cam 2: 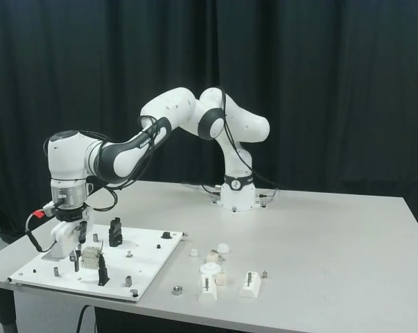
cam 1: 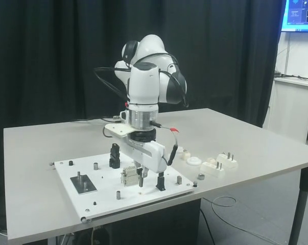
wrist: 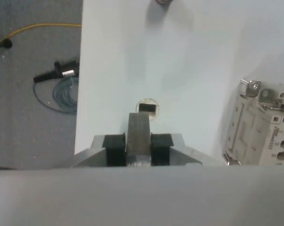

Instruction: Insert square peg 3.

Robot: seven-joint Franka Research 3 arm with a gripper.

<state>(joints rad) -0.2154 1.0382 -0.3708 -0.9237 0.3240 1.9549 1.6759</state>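
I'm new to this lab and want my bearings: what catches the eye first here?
The white arm reaches from its base across the grey table to a white board at the table's edge. Its gripper holds a grey square peg just above a small hole, beside a multi-pin connector.

No legible text, brand or label on the white board (wrist: 179,70) or arm. Multi-pin connector (wrist: 266,125) shows small markings, too small to read. Monitor (cam 1: 301,14) content unreadable.

Two distant room views from different sides, sharing the white board (cam 1: 125,191); wrist view close overhead.
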